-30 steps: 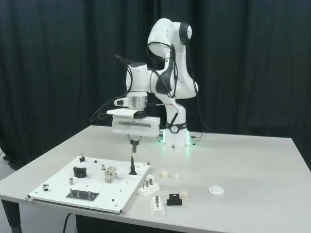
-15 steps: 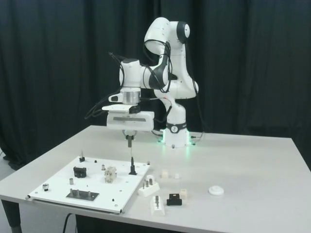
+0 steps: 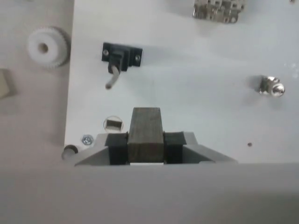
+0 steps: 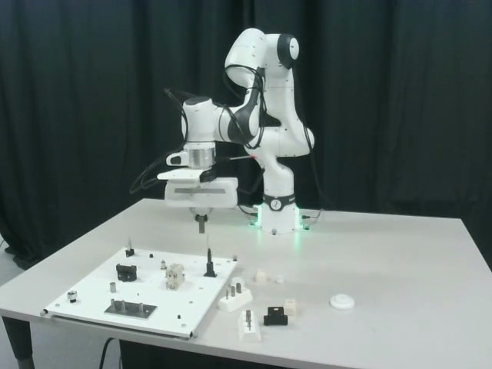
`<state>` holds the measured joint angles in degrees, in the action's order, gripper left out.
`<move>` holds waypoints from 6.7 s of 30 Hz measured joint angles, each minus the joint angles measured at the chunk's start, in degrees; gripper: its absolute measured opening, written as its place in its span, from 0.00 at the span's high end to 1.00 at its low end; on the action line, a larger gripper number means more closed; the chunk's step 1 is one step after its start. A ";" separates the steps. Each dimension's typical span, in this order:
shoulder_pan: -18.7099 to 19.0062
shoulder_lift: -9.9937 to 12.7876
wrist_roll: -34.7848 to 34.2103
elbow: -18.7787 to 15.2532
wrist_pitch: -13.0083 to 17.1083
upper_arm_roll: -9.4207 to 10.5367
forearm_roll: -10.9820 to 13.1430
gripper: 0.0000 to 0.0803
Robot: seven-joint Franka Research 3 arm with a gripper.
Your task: Insert square peg 4.
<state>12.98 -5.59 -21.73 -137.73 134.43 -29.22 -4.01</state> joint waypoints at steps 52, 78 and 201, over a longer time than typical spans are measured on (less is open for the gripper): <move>-1.20 7.18 -2.82 -6.53 8.28 -0.01 9.71 0.81; 0.20 10.40 -1.84 -7.02 10.33 0.23 12.69 0.81; 1.13 11.97 0.23 -7.83 11.04 -0.59 15.72 0.81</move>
<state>14.10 6.38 -21.50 -145.56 145.48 -29.81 11.71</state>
